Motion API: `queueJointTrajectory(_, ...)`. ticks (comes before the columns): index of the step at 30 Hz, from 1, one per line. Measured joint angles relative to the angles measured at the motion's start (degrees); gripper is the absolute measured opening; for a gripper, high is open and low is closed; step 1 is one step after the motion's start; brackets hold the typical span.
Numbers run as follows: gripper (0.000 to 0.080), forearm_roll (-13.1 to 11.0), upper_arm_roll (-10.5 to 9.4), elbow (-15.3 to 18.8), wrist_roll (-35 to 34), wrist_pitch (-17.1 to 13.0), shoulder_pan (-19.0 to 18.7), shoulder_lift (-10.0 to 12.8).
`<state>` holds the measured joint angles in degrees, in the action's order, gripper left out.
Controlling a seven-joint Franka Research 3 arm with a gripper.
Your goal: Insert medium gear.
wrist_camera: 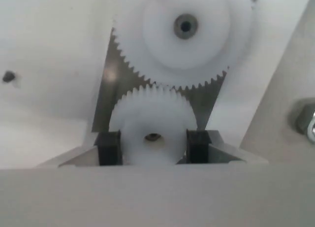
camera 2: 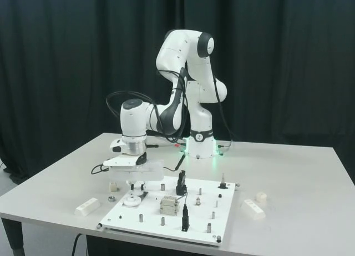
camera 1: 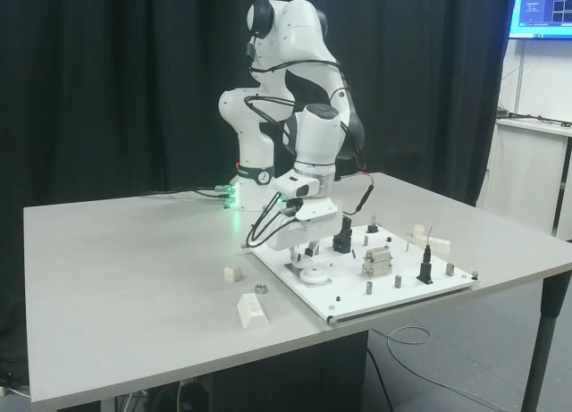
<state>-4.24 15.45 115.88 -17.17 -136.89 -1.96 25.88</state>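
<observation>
While the white arm (camera 2: 166, 114) is reaching low over the white board (camera 1: 393, 291) on the grey table (camera 1: 125, 260), the tool (wrist_camera: 153, 147) is clamping its black pads (wrist_camera: 108, 148) on the medium gear (wrist_camera: 152, 121), whose teeth are meeting the larger gear (wrist_camera: 184, 32).

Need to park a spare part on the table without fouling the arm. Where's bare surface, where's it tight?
Bare: the grey table stretch away from the white board, up to the arm base. Tight: the board's pegs and fixtures, the hand over the gears, and the small white blocks beside the board.
</observation>
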Motion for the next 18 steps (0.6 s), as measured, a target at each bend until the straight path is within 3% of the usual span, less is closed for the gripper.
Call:
queueJointTrajectory(9, 0.0281, -0.3, 0.00, 0.0, -2.2, 0.0, 0.0, 0.0)
queueJointTrajectory(18, 0.0281, -0.2, 0.00, 0.0, 1.9, 0.0, 0.0, 0.0)
